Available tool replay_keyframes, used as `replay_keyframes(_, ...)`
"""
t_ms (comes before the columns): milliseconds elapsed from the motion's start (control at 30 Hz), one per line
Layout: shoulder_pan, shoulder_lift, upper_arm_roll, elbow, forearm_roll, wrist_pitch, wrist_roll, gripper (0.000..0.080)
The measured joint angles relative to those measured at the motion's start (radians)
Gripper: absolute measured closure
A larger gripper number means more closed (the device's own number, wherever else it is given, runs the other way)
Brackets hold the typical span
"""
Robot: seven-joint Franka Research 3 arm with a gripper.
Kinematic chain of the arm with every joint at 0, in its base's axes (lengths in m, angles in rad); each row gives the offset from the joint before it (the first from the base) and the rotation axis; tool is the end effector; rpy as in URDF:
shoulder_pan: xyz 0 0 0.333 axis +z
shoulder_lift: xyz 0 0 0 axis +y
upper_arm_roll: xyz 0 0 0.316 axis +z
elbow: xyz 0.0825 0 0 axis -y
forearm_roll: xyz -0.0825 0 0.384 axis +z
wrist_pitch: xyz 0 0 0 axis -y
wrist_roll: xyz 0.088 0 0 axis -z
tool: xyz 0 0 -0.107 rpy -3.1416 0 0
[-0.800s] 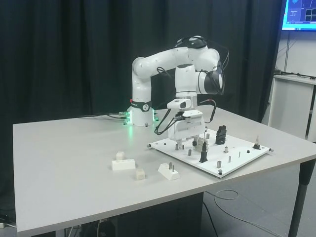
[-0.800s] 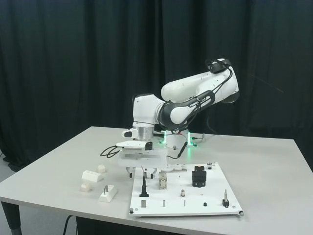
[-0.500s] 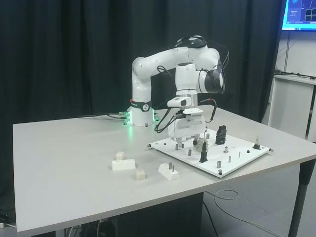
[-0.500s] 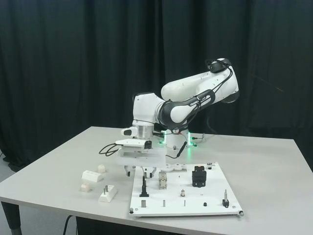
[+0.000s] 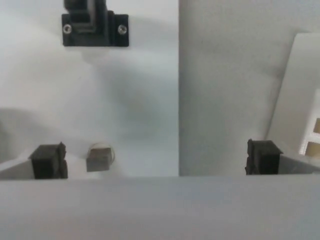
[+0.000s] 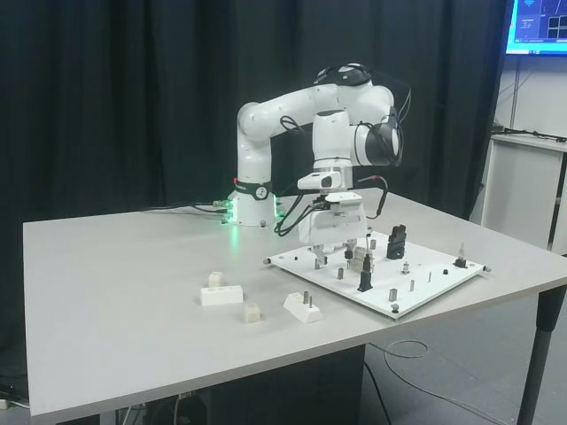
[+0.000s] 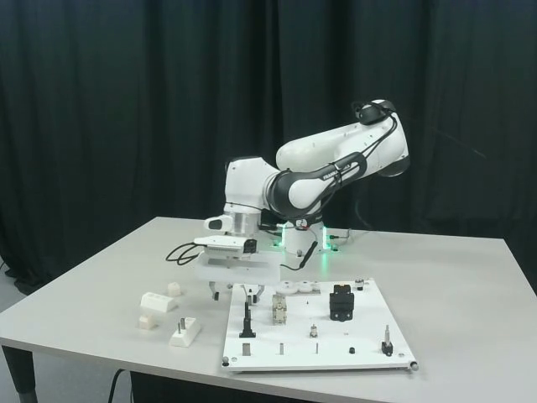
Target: Pick square peg 2.
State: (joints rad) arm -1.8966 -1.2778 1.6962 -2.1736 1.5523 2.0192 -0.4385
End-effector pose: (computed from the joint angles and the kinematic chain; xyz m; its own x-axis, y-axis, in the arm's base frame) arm 0.5492 -0.0519 0.2392 0.8500 -0.4765 0.2246 -0.4754 -0.8775 -0.0630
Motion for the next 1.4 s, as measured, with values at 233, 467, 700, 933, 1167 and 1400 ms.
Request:
replay_keyframes(233,-0.021,0.000,0.000,0.015,0.001,0.000,0.001,0.0003)
replay_keyframes(467,-0.039,0.000,0.000,0.030,0.007,-0.001,0.002,0.0003)
replay_keyframes(700,-0.053,0.000,0.000,0.045,0.008,-0.002,0.003,0.0003)
replay_keyframes(933,-0.069,0.000,0.000,0.063,0.008,-0.001,0.005,0.0003)
replay_keyframes(1167,-0.100,0.000,-0.001,0.092,0.008,0.011,0.005,0.0003)
replay_keyframes(1400,-0.147,-0.003,-0.001,0.128,0.007,0.017,0.049,0.0003)
